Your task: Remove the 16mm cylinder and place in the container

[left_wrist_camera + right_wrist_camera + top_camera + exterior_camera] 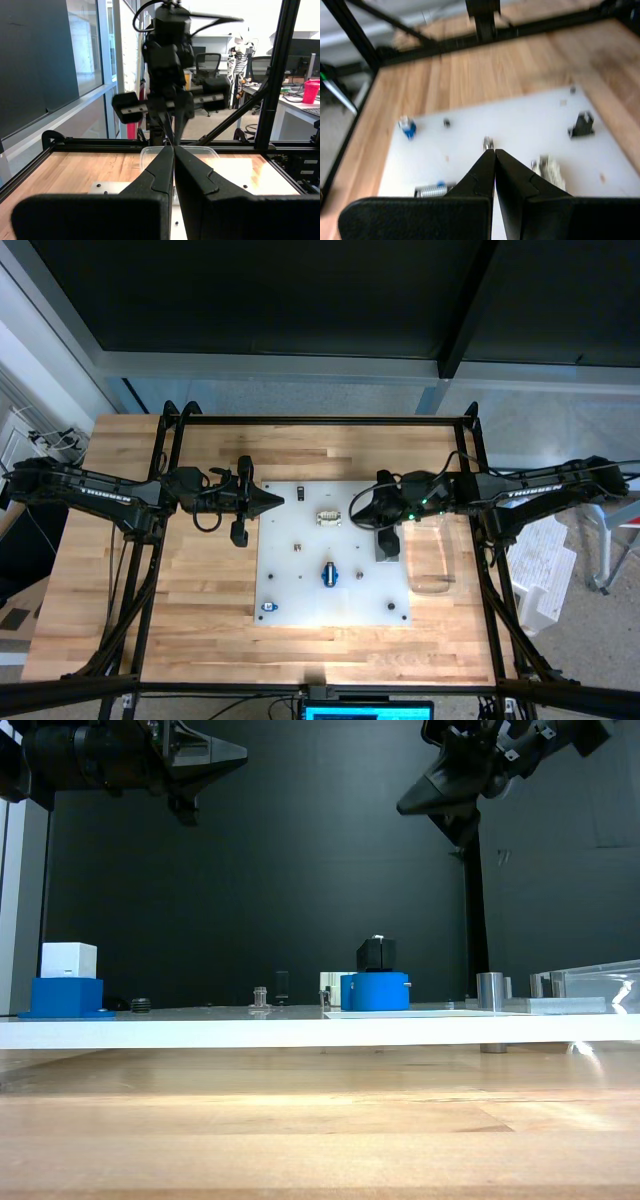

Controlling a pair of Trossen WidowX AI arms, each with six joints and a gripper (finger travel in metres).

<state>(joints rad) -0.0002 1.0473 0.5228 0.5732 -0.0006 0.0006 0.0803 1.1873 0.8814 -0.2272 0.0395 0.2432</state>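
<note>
While hovering over the white board, left gripper and right gripper are pinched closed, empty. The 16mm cylinder apparently stands upright on it.

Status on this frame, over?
Left gripper shut, high over board, left edge. Right gripper shut, high over board. 16mm cylinder on board, untouched; container at right. Blue connector beside cylinder.

left pincer closed aloft, right pincer closed aloft

Two grippers, one container, one board
</note>
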